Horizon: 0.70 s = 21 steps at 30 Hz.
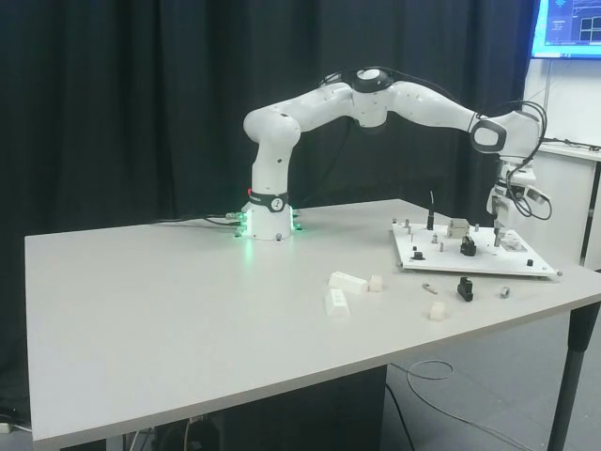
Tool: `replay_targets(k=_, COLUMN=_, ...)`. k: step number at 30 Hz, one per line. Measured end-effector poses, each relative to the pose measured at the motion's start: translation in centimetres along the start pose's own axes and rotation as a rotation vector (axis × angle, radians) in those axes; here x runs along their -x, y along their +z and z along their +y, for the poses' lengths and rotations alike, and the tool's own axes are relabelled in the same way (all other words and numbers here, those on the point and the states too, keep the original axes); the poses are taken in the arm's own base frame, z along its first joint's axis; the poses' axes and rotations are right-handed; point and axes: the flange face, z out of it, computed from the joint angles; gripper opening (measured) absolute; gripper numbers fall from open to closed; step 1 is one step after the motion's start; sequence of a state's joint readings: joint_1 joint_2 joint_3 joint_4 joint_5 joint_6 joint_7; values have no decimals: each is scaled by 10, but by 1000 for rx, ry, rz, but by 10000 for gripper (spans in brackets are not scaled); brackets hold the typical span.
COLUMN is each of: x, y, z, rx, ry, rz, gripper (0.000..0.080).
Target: Place round peg 4.
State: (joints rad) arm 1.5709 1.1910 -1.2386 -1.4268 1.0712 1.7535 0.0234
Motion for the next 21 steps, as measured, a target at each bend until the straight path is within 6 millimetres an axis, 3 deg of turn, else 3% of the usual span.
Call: replay_targets(k=21, x=-1, y=2, z=3, rx=17, ry=14, rz=1, gripper=146)
